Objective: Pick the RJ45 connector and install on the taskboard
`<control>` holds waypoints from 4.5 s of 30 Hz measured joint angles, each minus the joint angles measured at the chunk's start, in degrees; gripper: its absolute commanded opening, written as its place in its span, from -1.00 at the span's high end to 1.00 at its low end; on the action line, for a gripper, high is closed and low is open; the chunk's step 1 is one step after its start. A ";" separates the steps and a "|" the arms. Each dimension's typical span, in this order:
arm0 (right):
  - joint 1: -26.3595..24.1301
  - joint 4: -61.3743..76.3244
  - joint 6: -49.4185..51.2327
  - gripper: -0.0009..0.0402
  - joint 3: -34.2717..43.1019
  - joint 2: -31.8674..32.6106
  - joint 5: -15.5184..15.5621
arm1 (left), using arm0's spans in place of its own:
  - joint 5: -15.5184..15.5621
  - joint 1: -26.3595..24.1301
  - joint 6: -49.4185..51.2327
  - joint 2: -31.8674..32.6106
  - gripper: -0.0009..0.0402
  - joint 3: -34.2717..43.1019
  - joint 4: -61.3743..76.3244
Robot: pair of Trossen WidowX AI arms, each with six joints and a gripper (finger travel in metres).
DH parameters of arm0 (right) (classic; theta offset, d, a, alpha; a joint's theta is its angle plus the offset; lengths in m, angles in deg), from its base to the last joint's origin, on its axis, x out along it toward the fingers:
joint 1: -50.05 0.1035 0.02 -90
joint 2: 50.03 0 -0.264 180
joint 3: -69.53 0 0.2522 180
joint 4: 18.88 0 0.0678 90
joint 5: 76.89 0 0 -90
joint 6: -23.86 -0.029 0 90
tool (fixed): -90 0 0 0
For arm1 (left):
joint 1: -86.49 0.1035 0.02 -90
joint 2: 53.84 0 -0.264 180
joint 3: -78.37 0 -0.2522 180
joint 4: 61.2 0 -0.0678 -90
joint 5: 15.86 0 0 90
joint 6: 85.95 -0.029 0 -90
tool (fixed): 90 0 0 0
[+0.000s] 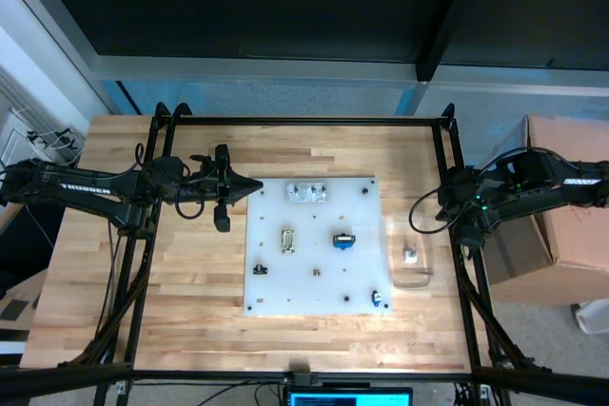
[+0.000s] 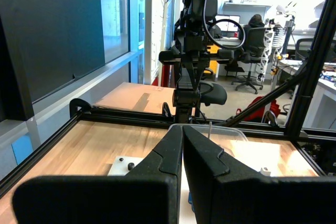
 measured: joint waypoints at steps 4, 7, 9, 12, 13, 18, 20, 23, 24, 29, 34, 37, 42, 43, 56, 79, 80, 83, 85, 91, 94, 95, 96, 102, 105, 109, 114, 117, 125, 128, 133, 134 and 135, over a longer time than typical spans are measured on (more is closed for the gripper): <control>0.15 0.98 -0.02 0.96 0.02 0.00 0.00 | 0.02 0.00 0.02 0.00 0.96 0.00 0.00; 0.28 1.11 -0.02 0.96 0.02 0.31 -0.22 | 0.02 0.00 0.00 0.00 0.96 0.00 0.00; 0.46 1.18 -0.02 0.96 0.02 0.85 -0.44 | 0.00 0.00 0.02 0.00 0.96 0.02 0.00; 1.95 1.18 -0.28 0.96 0.02 2.34 -0.44 | 0.02 0.00 0.02 0.00 0.96 0.02 0.00; 2.89 1.18 -0.70 0.96 0.02 2.93 -0.44 | 0.02 0.00 0.02 0.00 0.96 0.02 0.00; 10.16 1.16 -4.90 0.96 0.02 5.81 -3.48 | 0.00 0.00 0.00 0.00 0.96 0.02 0.00; 13.79 1.18 -7.67 0.96 0.00 6.45 -4.94 | 0.00 0.00 0.02 0.00 0.96 0.00 0.00; 18.45 1.20 -11.58 0.96 0.00 7.43 -5.88 | 0.02 0.00 0.00 0.00 0.96 0.02 0.00; 19.69 1.22 -12.85 0.96 -0.04 7.78 -6.29 | 0.02 0.00 0.02 0.00 0.96 0.02 0.02; 24.72 1.11 -17.22 0.96 -0.26 10.51 -6.49 | 0.00 0.00 0.00 0.00 0.96 0.02 0.02; 27.98 -0.92 -20.00 0.87 -1.60 14.25 -6.12 | 0.00 0.00 0.00 0.00 0.96 0.02 0.02; 29.68 -4.11 -20.48 0.75 -2.89 16.46 -4.87 | 0.00 0.00 0.00 0.00 0.96 0.00 0.04; 32.09 -7.02 -22.16 0.54 -4.87 20.26 -4.76 | 0.00 0.00 0.00 -0.02 0.96 0.02 0.02; 32.54 -7.41 -22.60 0.50 -5.16 21.00 -4.76 | 0.00 0.00 0.02 0.00 0.96 0.02 0.02; 35.98 -16.11 -27.23 0.15 -9.20 27.89 -4.42 | 0.00 0.00 0.00 0.00 0.96 0.02 0.02; 36.37 -32.87 -27.45 0.14 -14.62 38.60 -4.66 | 0.02 0.00 0.02 0.00 0.96 0.02 0.02; 36.39 -32.81 -27.50 0.16 -14.82 38.64 -4.46 | 0.00 0.00 0.02 -0.02 0.96 0.00 0.02; 36.44 -32.74 -27.58 0.27 -15.06 38.64 -4.24 | 0.02 0.00 0.02 0.00 0.96 0.02 0.02; 36.44 -32.70 -27.56 0.41 -15.08 38.64 -4.26 | 0.00 0.00 0.02 0.00 0.96 0.02 0.02; 36.46 -32.30 -27.54 0.90 -15.08 38.64 -4.33 | 0.02 0.00 0.00 -0.02 0.96 0.02 0.00; 36.46 -32.30 -27.45 0.93 -15.08 38.64 -4.33 | 0.02 0.00 0.02 -0.02 0.96 0.02 0.02; 36.46 -32.28 -27.45 0.91 -15.08 38.64 -4.35 | 0.00 0.00 0.00 0.00 0.96 0.02 0.02; 36.46 -32.28 -27.45 0.90 -15.08 38.64 -4.35 | 0.00 0.00 0.02 0.00 0.96 0.00 0.00; 36.46 -32.22 -27.45 0.96 -15.08 38.47 -4.37 | 0.02 0.00 0.02 0.00 0.96 0.02 0.02; 36.46 -30.82 -27.39 0.95 -14.16 38.12 -4.37 | 0.02 0.00 0.00 0.00 0.96 0.02 0.02; 36.46 -27.91 -26.71 0.96 -10.97 37.33 -4.46 | 0.02 0.00 0.00 0.00 0.96 0.02 0.00; 36.46 -23.78 -26.36 0.96 -7.48 35.34 -4.48 | 0.00 0.00 0.02 0.00 0.96 0.00 0.00; 36.46 -22.10 -26.88 0.96 -7.15 32.70 -4.48 | 0.02 0.00 0.00 0.00 0.96 0.02 0.02; 36.48 -15.23 -30.03 0.96 -7.37 22.32 -5.99 | 0.00 0.00 0.00 0.00 0.96 0.02 0.02; 36.48 -11.52 -31.41 0.96 -7.41 19.41 -6.40 | 0.00 0.00 0.00 0.00 0.96 0.02 0.00; 36.46 -7.91 -32.15 0.96 -7.45 17.64 -6.45 | 0.02 0.00 0.02 0.00 0.96 0.02 0.00; 36.46 -7.80 -32.13 0.96 -7.45 17.62 -6.45 | 0.00 0.00 0.00 0.00 0.96 0.02 0.00; 36.46 -7.76 -32.11 0.96 -7.45 17.62 -6.45 | 0.02 0.00 0.00 0.00 0.96 0.02 0.02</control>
